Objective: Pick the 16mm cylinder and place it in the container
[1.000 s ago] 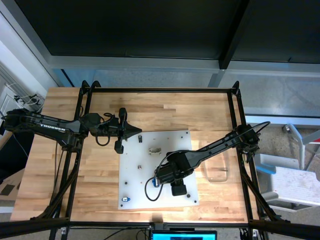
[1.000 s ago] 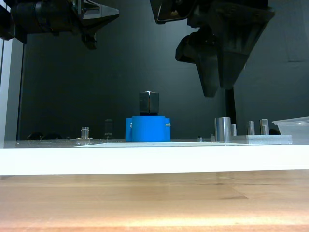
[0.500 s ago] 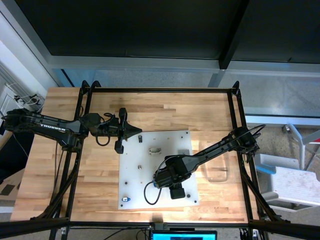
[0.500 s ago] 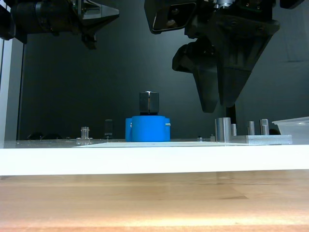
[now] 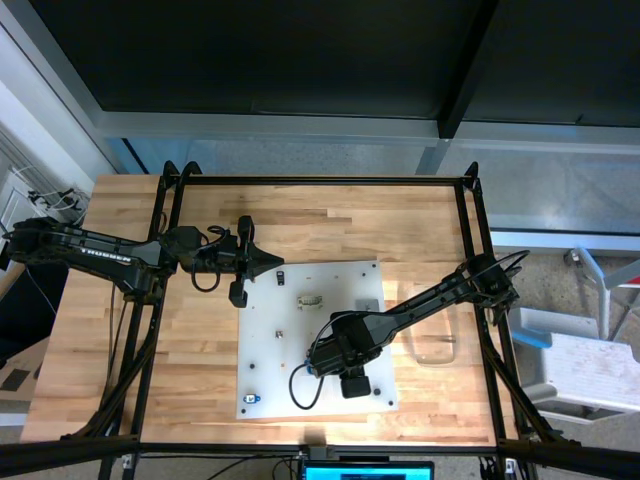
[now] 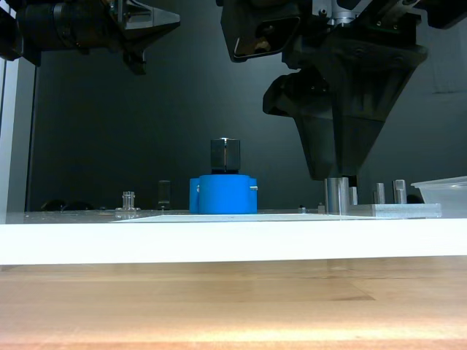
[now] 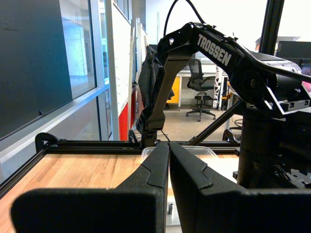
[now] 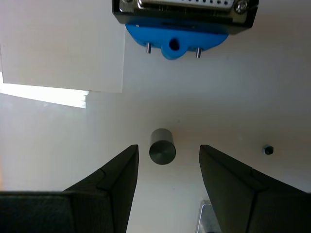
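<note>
Nearest the table's front edge, the right pincer [image 6: 334, 175] hung low over the white board [image 5: 268, 350], pointing straight down with its fingers [image 8: 114, 180] spread wide and holding nothing. The small grey peg [image 8: 162, 146] stood upright on the board in the gap between those fingers, a little closer to one than the other and touched by neither. Seen from table height, the fingertips were about level with the peg's top. A blue fitting [image 8: 176, 42] with a metal plug socket lay on the board close ahead of the open fingers, apart from the peg. A round blue part with a black knob [image 6: 223, 191] stood on the board on the side of this pincer facing the left arm. The clear tub [image 5: 437, 338] sat on the wooden table [image 5: 200, 350] off the board's edge, well apart from the pincer, under the right arm. Farthest back, well apart from the right pincer, the left pincer [image 5: 272, 262] was held high over the board's far corner, its fingers pressed together on nothing
</note>
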`<state>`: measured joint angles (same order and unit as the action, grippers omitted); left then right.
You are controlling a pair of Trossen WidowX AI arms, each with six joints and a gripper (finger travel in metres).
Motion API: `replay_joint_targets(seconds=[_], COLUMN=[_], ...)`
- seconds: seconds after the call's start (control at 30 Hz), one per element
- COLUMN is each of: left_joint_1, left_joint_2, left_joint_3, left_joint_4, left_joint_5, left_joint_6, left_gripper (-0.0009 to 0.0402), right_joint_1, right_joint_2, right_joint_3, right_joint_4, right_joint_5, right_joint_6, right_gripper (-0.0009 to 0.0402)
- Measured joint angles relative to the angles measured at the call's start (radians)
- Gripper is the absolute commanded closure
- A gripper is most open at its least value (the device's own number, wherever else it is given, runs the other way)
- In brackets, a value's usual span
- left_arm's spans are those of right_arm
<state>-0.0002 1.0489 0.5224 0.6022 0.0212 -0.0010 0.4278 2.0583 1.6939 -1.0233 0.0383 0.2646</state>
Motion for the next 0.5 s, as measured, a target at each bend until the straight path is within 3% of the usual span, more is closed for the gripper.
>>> replay_joint_targets(seconds=[0.5], left_joint_1=[0.0], left_joint_2=[0.0], left_joint_3=[0.0], left_joint_4=[0.0], left_joint_5=[0.0], left_joint_6=[0.0], left_gripper=[0.0393], right_joint_1=[0.0], right_joint_2=[0.0], right_joint_3=[-0.043], right_joint_4=[0.051], right_joint_5=[0.015], right_joint_6=[0.011], right_gripper=[0.022])
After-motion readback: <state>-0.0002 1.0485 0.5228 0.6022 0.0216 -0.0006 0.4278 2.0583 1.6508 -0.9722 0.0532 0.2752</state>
